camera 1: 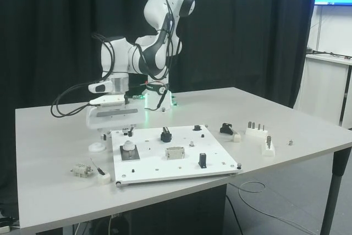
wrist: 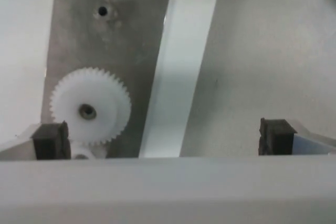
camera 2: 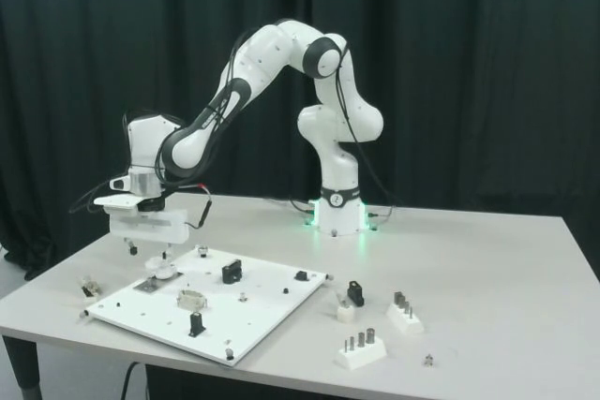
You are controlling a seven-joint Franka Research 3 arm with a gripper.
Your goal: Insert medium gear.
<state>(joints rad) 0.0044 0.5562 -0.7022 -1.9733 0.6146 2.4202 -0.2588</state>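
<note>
- Connector block: a small grey part is seen on the table, beside the near left corner of the white board.
- Small white gear: it lies flat on the table, just off the left edge of the white board.
- Gripper: it is held above the left rear corner of the white board, its black fingertips spread wide apart and nothing held between them.
- Medium gear: a white toothed wheel is seated flat on the grey metal plate, which is mounted on the left part of the white board; the gear lies close to one fingertip but is not grasped.
- Black fixtures: several small parts stand upright on the middle and right portions of the white board.
- Peg holders: white blocks carrying grey pegs are set on the table, well to the right of the white board.
</note>
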